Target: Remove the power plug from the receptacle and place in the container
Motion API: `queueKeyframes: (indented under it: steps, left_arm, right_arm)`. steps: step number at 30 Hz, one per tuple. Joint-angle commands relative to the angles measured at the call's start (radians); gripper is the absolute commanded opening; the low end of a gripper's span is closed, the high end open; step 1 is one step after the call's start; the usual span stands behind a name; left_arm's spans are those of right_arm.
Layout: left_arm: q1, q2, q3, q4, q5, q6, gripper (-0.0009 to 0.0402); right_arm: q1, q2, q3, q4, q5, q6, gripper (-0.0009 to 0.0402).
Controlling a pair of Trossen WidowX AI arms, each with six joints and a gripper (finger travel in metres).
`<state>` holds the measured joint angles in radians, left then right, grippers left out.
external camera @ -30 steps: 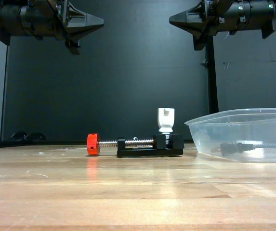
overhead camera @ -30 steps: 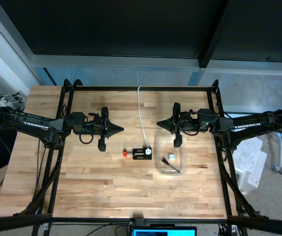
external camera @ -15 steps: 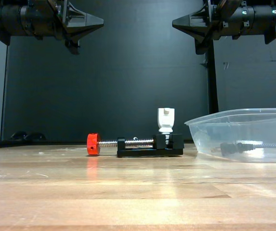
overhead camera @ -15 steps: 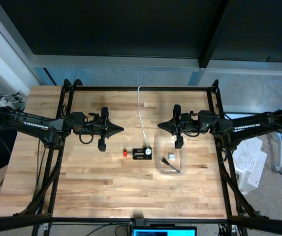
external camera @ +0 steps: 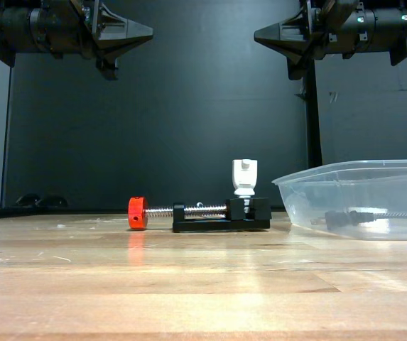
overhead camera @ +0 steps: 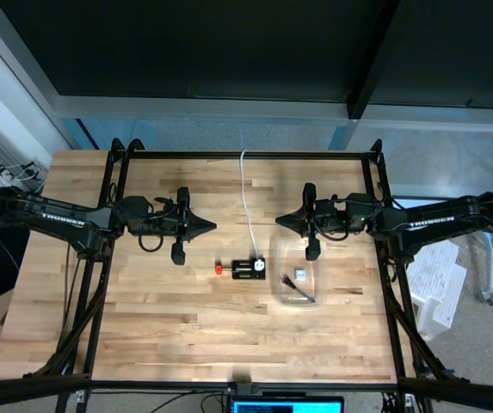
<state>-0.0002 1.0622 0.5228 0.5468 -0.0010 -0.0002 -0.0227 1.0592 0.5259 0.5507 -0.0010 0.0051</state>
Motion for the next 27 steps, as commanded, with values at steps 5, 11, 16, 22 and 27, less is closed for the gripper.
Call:
queueKeyframes:
  steps: [5,11,16,22,27]
  left_arm:
    - [0.0,0.0,0.0,0.0,0.0,0.0,0.0]
    - [0.0,0.0,0.0,0.0,0.0,0.0,0.0]
    - [0.0,0.0,0.0,0.0,0.0,0.0,0.0]
    - [0.0,0.0,0.0,0.0,0.0,0.0,0.0]
    - [0.0,0.0,0.0,0.0,0.0,0.0,0.0]
  right_arm:
    - [0.001,0.001,0.042,-0.033,0.019,-0.023,0.0]
    - [0.001,0.001,0.05,-0.038,0.018,-0.04,0.0]
    - [0.002,0.001,0.044,-0.039,0.019,-0.035,0.0]
    - [0.002,0.001,0.027,-0.038,0.019,-0.018,0.0]
    - [0.003,0.001,0.031,-0.037,0.007,-0.018,0.0]
